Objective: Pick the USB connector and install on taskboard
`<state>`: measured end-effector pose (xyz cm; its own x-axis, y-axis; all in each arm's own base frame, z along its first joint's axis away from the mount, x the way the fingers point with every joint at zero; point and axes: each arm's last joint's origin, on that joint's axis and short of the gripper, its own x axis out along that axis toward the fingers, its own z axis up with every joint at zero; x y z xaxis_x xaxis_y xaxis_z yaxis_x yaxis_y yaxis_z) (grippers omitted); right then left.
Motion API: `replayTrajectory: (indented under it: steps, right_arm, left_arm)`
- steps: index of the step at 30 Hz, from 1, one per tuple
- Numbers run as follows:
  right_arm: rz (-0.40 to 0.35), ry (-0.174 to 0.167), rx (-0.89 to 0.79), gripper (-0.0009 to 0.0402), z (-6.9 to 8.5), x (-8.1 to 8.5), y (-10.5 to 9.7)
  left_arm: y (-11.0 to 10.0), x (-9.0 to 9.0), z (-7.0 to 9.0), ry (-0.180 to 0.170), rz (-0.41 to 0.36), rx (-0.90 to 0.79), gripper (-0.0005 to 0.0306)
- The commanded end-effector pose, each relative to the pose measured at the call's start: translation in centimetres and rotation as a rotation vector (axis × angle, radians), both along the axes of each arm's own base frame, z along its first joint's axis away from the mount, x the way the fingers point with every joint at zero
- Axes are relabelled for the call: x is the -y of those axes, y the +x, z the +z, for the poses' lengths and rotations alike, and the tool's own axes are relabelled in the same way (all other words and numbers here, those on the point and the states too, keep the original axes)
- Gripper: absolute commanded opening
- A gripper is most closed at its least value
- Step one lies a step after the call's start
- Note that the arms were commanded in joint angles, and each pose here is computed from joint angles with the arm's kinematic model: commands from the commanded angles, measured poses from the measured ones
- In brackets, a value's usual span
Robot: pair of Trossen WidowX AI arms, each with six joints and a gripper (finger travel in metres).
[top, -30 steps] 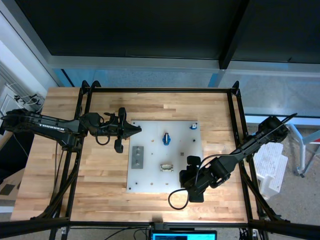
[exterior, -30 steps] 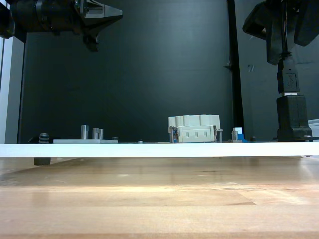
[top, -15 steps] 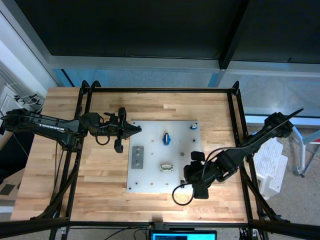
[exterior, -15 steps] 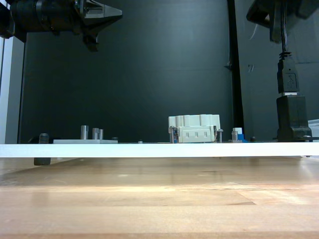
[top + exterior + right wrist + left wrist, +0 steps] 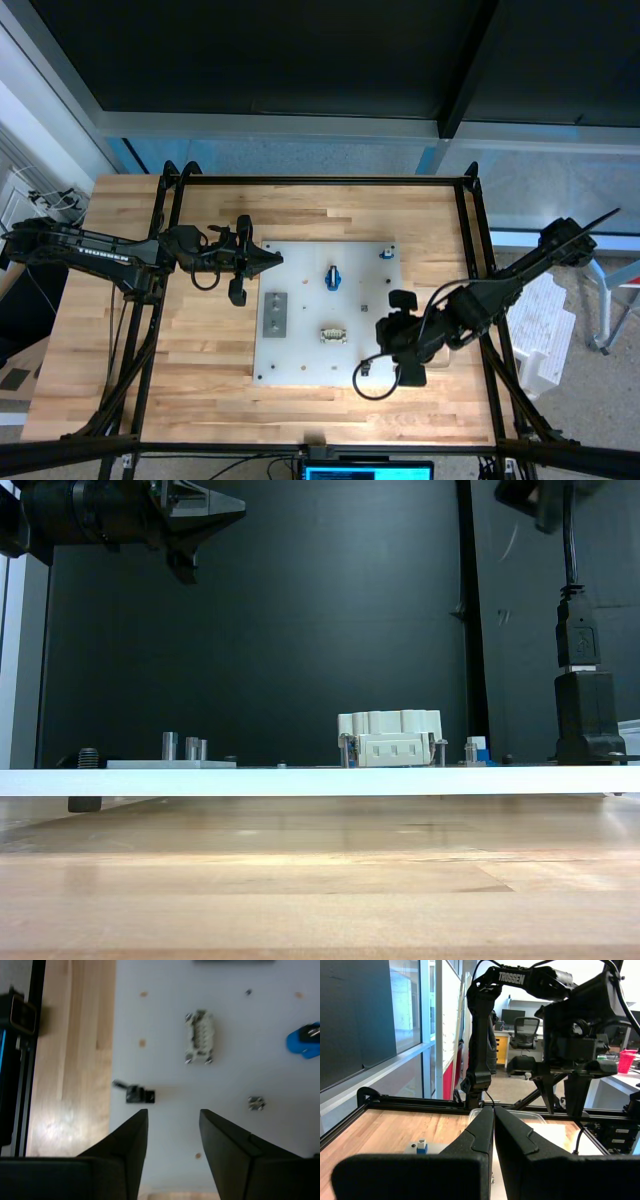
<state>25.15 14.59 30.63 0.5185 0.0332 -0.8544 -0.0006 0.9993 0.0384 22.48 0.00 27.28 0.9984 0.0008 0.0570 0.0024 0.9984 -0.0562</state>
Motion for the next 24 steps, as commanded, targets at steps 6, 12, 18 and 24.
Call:
replayTrajectory:
  steps: [6,12,18,24]
  right_arm:
    - [-0.01,-0.038,0.08,0.001,1.6,3.8,0.9]
    - [-0.045,-0.069,0.149,0.0005,2.5,6.8,1.7]
    - [-0.057,-0.064,0.316,-0.0001,2.4,9.2,1.8]
    - [-0.047,-0.052,0.464,0.0,2.0,11.2,1.5]
  left_arm:
    - [0.0,0.0,0.0,0.0,0.0,0.0,0.0]
    - [0.0,0.0,0.0,0.0,0.0,0.0,0.0]
    - [0.0,0.0,0.0,0.0,0.0,0.0,0.0]
    - [0.0,0.0,0.0,0.0,0.0,0.0,0.0]
